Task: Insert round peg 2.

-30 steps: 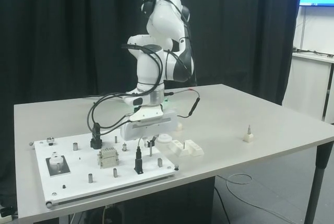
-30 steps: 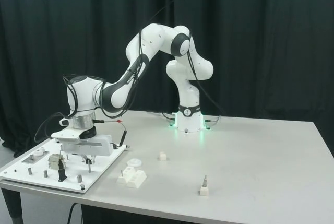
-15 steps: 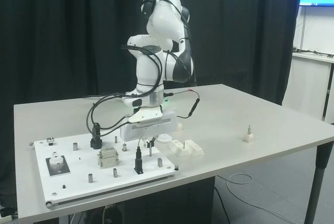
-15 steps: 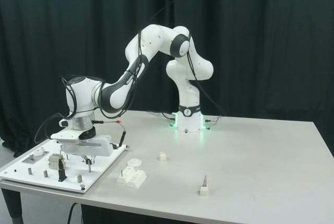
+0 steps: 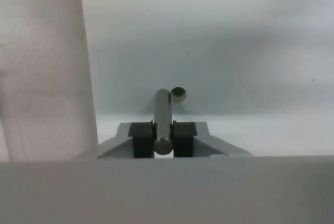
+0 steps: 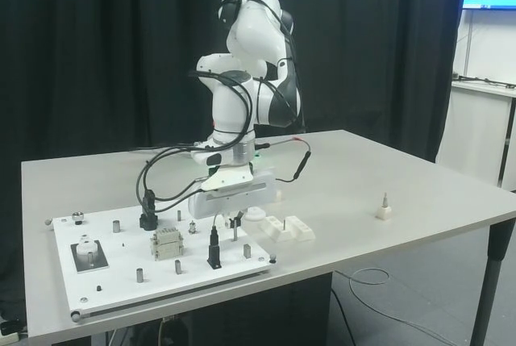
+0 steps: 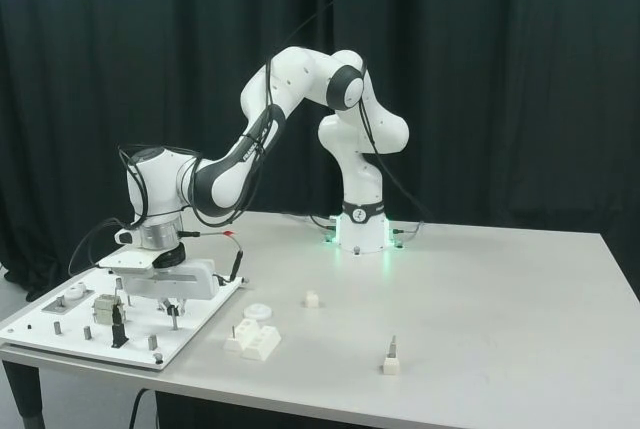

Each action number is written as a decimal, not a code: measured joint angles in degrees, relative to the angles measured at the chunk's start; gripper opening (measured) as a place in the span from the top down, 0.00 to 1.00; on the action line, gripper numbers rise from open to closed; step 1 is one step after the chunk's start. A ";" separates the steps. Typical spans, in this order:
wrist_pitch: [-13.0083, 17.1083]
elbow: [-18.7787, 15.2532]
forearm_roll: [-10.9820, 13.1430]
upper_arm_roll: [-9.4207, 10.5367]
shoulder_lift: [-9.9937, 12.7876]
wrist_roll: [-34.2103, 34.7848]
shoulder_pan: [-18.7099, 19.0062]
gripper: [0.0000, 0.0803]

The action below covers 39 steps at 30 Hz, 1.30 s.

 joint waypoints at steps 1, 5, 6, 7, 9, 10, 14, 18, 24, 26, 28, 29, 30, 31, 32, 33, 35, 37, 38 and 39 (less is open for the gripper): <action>0.00 0.01 0.00 0.00 0.01 0.03 0.00 0.91; 0.04 0.12 0.00 -0.05 0.09 0.05 -0.02 0.91; 0.05 0.15 0.00 -0.07 0.12 0.05 -0.03 0.91; 0.07 0.20 0.00 -0.09 0.15 0.05 -0.05 0.91; 0.08 0.34 0.00 -0.11 0.25 0.05 -0.09 0.91; 0.08 0.43 0.00 -0.13 0.31 0.05 -0.11 0.91; 0.08 0.80 0.00 -0.21 0.58 0.05 -0.17 0.91; 0.08 0.94 0.00 -0.26 0.67 0.06 -0.18 0.91; 0.02 0.93 -0.02 -0.45 0.71 0.08 -0.18 0.91; -0.04 0.93 -0.02 -0.51 0.76 0.08 -0.18 0.91; -0.08 0.93 -0.02 -0.51 0.82 0.08 -0.18 0.91; -0.08 0.93 -0.02 -0.52 0.86 0.09 -0.18 0.91; -0.09 0.93 -0.02 -0.52 0.90 0.09 -0.18 0.91; -0.09 0.93 -0.02 -0.52 0.93 0.09 -0.18 0.91; -0.09 0.93 -0.02 -0.51 0.98 0.08 -0.17 0.91; -0.09 0.93 -0.02 -0.51 1.03 0.09 -0.17 0.91; -0.09 0.94 -0.02 -0.51 1.13 0.08 -0.16 0.91; -0.09 0.94 -0.02 -0.50 1.20 0.09 -0.15 0.91; -0.09 0.95 -0.02 -0.51 1.20 0.09 -0.14 0.91; -0.09 0.95 -0.02 -0.50 1.20 0.09 -0.14 0.91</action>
